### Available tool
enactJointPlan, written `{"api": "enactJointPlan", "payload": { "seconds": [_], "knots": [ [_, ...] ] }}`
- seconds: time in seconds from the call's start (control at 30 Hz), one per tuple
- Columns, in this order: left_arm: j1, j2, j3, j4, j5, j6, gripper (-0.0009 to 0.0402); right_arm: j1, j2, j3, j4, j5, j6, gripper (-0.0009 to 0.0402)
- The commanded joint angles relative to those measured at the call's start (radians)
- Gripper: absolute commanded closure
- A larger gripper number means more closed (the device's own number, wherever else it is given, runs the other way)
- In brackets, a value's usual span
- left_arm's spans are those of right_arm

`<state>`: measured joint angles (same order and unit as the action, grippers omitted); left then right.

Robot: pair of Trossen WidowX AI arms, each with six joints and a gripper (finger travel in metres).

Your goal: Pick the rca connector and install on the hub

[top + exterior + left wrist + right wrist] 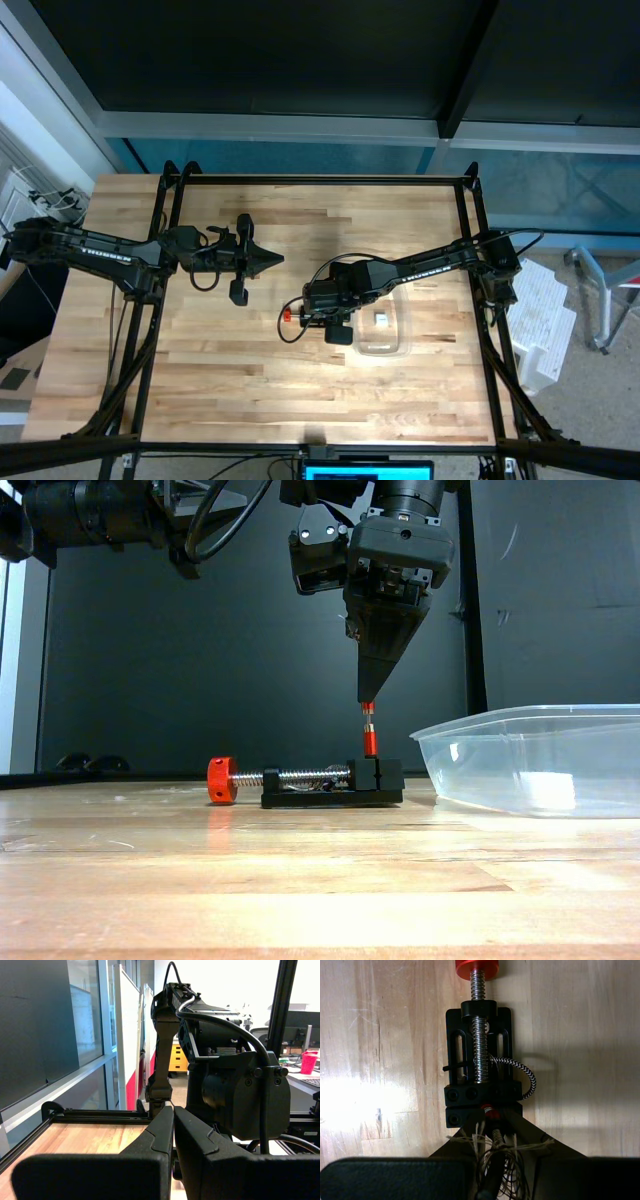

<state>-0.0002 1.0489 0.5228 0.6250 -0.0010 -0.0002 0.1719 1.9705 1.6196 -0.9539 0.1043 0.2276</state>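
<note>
The hub (330, 798) is a small black block with a threaded screw and a red knob (221, 779), lying on the wood beside the clear tray. My right gripper (367, 698) points straight down over the hub's right end, shut on the rca connector (367, 713), a tiny silvery piece with red bands. The connector's lower end meets a red stub (369, 742) standing on the hub. In the right wrist view the connector (495, 1135) runs between the fingers toward the hub (455, 1080). From above, the right gripper (338, 325) covers most of the hub (308, 316). My left gripper (272, 260) is parked shut, well left of it.
A clear plastic tray (400, 340) stands just right of the hub, holding a small white piece (381, 318). Its wall (520, 765) rises close to the hub in the low view. A black frame (320, 181) borders the wooden table.
</note>
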Motion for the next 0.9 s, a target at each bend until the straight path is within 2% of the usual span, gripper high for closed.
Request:
{"api": "enactJointPlan", "payload": {
  "seconds": [0.03, 0.6, 0.9],
  "knots": [
    [0.000, 0.000, 0.000, 0.000, 0.000, 0.000, 0.0393, 0.001, 0.000, 0.000, 0.000, 0.000, 0.001, 0.0393],
    [0.000, 0.000, 0.000, 0.001, 0.000, 0.000, 0.0393, 0.001, 0.018, -0.009, 0.027, 0.000, 0.000, 0.0393],
    [0.000, 0.000, 0.000, 0.000, 0.000, 0.000, 0.0393, 0.001, 0.018, -0.049, 0.058, 0.000, 0.000, 0.0393]
  ]
}}
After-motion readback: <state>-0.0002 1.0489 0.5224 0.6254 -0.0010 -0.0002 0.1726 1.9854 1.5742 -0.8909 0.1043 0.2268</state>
